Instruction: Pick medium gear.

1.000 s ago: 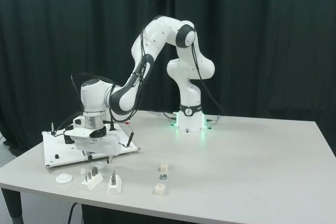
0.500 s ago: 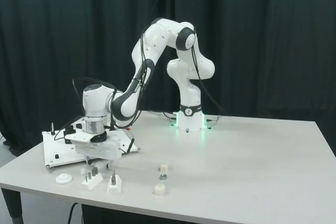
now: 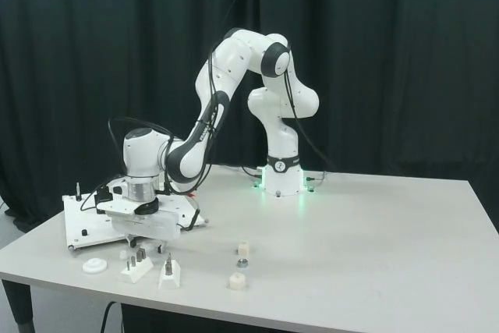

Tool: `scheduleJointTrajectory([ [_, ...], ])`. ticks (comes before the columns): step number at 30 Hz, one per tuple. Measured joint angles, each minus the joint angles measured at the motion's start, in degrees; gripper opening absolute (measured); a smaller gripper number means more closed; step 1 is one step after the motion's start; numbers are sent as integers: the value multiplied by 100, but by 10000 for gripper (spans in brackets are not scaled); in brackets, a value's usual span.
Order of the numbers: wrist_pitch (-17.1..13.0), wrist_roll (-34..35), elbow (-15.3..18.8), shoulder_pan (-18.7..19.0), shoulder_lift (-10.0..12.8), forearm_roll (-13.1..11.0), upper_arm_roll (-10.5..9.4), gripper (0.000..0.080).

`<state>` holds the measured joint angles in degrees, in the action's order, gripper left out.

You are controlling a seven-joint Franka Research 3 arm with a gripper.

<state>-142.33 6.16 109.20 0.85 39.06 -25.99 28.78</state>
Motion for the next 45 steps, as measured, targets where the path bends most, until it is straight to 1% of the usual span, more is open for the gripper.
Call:
scheduleJointTrajectory([
  [12, 49, -26, -8, -16, 0, 0, 0, 800],
  [21, 211, -26, -33, -45, 0, -56, 0, 800],
  [22, 232, -26, -37, -48, 0, -59, 0, 701],
  [27, 256, -26, -42, -60, 0, -81, 0, 701],
  [28, 259, -26, -43, -63, 0, -95, 0, 540],
  [33, 272, -26, -53, -72, 1, -159, -1, 540],
  [34, 274, -26, -55, -74, 2, -168, -1, 396],
  [41, 285, -26, -62, -92, 4, -253, -2, 399],
  [45, 319, -26, -79, -106, 4, -264, -2, 399],
])
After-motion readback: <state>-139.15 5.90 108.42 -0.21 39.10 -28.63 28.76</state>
